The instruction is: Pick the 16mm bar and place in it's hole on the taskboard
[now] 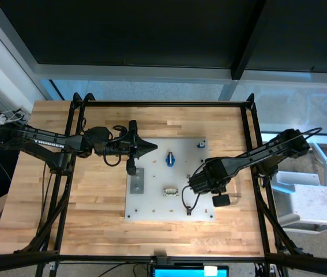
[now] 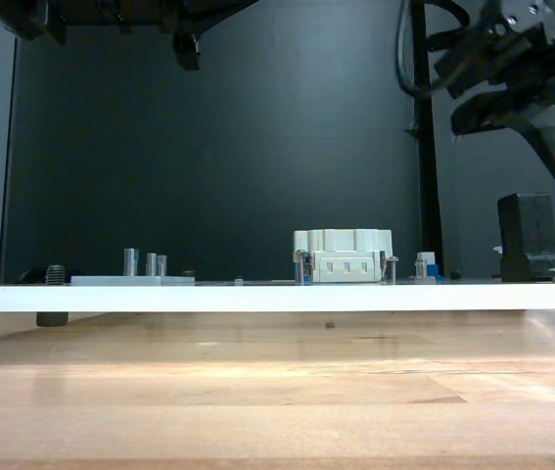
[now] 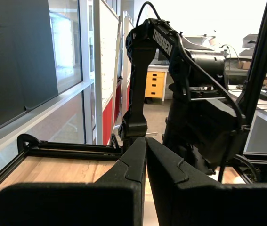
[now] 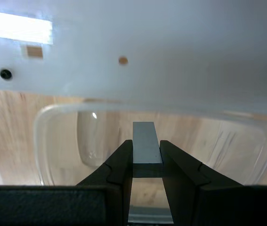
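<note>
In the right wrist view a grey square-ended 16mm bar (image 4: pixel 146 146) sits clamped between the fingers of my right gripper (image 4: pixel 146 162), clear of the board. It hangs over a clear plastic tray (image 4: pixel 53 141) beside the white taskboard's edge (image 4: pixel 171 70). From above, the right gripper (image 1: pixel 214 187) hovers at the taskboard's (image 1: pixel 151 210) right edge and hides the bar. My left gripper (image 1: pixel 151 147) is held level above the board's upper left part. Its fingers (image 3: pixel 138 160) are pressed together with nothing between them.
A grey plate (image 1: pixel 136 182) with short pegs (image 2: pixel 146 262) lies on the board's left side. A blue part (image 1: pixel 170 158) and a white connector (image 2: pixel 344 257) stand mid-board. A black block (image 1: pixel 222 200) stands just off the board's right edge. Black frame rails border the table.
</note>
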{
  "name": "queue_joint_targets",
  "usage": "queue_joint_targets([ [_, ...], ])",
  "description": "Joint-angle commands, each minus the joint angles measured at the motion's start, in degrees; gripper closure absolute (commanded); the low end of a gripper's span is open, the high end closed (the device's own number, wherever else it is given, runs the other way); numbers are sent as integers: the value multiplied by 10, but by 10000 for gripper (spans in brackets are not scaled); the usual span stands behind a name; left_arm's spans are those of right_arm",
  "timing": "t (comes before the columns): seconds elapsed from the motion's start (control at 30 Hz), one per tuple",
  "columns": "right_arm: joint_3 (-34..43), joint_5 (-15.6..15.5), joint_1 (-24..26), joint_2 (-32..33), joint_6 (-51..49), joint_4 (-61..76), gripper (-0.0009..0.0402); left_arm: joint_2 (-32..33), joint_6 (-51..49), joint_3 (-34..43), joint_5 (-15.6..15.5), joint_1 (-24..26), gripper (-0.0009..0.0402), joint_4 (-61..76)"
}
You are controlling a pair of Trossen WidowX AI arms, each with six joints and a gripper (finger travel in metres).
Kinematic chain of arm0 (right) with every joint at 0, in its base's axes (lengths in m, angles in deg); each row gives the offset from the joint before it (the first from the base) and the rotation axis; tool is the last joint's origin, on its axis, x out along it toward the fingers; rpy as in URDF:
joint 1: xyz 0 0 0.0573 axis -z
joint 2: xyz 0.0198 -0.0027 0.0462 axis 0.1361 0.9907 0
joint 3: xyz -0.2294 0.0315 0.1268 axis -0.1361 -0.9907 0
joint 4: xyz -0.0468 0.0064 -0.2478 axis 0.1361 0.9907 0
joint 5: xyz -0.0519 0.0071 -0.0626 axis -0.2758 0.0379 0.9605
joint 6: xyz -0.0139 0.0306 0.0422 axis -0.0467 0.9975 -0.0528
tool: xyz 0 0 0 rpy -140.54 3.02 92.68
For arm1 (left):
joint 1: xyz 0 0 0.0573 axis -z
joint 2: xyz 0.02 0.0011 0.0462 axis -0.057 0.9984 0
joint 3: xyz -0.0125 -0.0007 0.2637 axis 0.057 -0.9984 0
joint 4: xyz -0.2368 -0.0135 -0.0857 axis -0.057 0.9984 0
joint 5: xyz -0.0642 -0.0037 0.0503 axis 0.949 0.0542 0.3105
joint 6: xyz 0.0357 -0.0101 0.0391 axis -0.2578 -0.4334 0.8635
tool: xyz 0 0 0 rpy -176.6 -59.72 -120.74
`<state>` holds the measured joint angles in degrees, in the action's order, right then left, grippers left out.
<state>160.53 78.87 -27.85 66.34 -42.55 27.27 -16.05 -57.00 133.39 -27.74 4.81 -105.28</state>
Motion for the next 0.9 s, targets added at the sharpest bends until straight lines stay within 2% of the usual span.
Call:
queue_joint_targets([
  [0.03,19,0,-4,18,-3,6,371,0,0,0,0,0,393,0],
  [0.17,35,0,-6,36,-2,9,308,0,0,0,0,0,393,0],
  [0.4,67,1,-7,73,9,19,169,0,0,0,0,0,393,0],
  [0.53,80,0,-8,86,16,22,113,0,0,0,0,0,393,0],
  [0.7,112,1,-10,102,29,32,77,0,0,0,0,0,393,0],
  [0.9,136,0,-11,115,39,42,86,0,0,0,0,0,393,0],
])
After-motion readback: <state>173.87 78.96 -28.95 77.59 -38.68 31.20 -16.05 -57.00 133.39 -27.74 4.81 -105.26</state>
